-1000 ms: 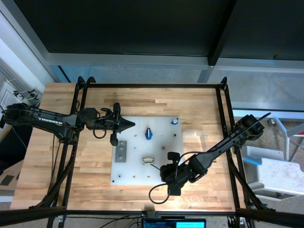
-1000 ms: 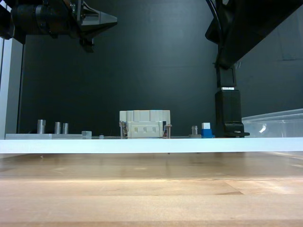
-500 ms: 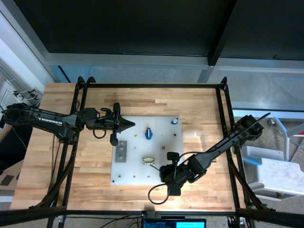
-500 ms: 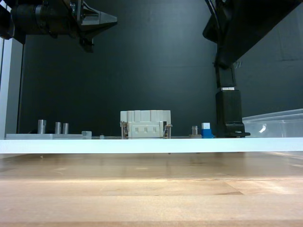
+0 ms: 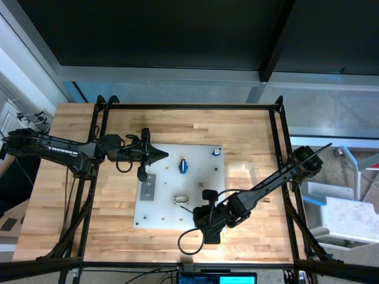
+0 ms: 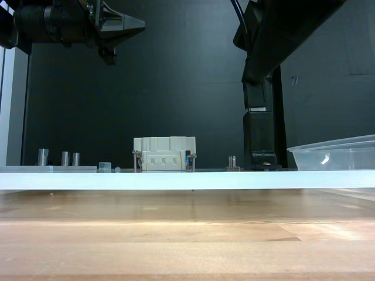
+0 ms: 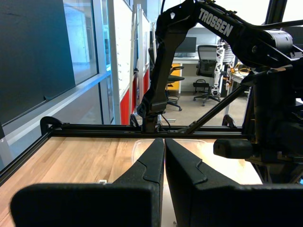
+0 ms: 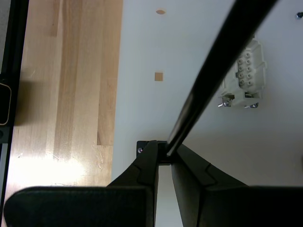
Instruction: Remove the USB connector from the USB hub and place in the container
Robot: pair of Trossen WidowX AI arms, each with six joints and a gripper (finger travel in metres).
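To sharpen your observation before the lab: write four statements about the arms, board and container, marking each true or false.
1. The left gripper hangs shut, high above the white board. True.
2. The container holds the USB connector. False: it looks empty; the right gripper grips the USB connector.
3. The container sits beside the white board's right edge. True.
4. The right gripper is wide open. False: it is shut on the USB connector.

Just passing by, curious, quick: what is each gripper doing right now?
Left gripper: closed, empty, raised above the board.
Right gripper: closed on the USB connector, down at the USB hub.
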